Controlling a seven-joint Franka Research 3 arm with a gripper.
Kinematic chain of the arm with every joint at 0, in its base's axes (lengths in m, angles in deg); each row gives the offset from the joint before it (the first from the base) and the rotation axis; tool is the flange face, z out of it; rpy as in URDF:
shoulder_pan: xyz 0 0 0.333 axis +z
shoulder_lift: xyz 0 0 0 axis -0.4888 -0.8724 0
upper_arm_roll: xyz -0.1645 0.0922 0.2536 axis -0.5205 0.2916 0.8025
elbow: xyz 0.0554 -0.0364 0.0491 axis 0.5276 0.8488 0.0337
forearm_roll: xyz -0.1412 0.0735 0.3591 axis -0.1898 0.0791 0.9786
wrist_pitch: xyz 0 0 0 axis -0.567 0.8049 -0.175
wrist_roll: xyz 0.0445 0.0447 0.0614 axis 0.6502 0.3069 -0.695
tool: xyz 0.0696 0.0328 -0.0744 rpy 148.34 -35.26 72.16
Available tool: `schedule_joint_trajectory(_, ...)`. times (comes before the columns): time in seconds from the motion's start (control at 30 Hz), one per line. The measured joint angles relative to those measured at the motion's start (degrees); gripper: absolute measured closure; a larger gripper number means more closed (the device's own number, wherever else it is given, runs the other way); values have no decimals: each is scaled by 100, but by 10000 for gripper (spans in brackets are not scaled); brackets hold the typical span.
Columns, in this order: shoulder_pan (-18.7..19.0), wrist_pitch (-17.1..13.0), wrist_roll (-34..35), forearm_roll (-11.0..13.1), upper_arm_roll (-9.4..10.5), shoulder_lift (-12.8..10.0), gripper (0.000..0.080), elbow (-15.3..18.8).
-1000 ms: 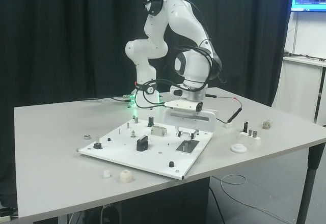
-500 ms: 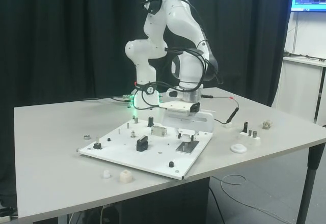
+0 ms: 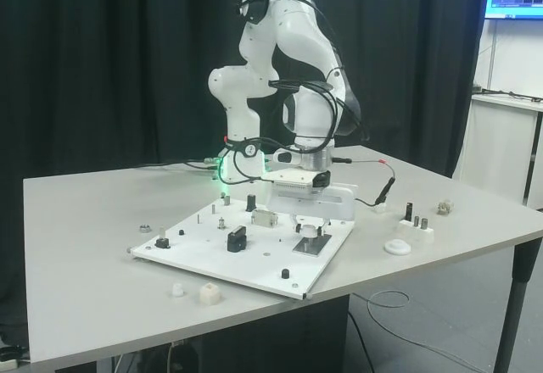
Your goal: Insert medium gear.
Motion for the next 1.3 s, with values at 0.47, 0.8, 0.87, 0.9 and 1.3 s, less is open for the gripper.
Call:
schedule_joint_trajectory(0.47, -49, -7, -202, 387, 0, -44, 403, -3)
schedule_joint_trajectory(0.8, -112, -7, -370, 475, -1, -50, 403, -24)
schedule_joint_trajectory(0.87, -123, -10, -376, 475, -1, -58, 403, -33)
schedule_joint_trajectory(0.9, -127, -15, -377, 478, -1, -64, 403, -36)
schedule_joint_trajectory(1.3, -141, -33, -383, 608, 1, -86, 403, -59)
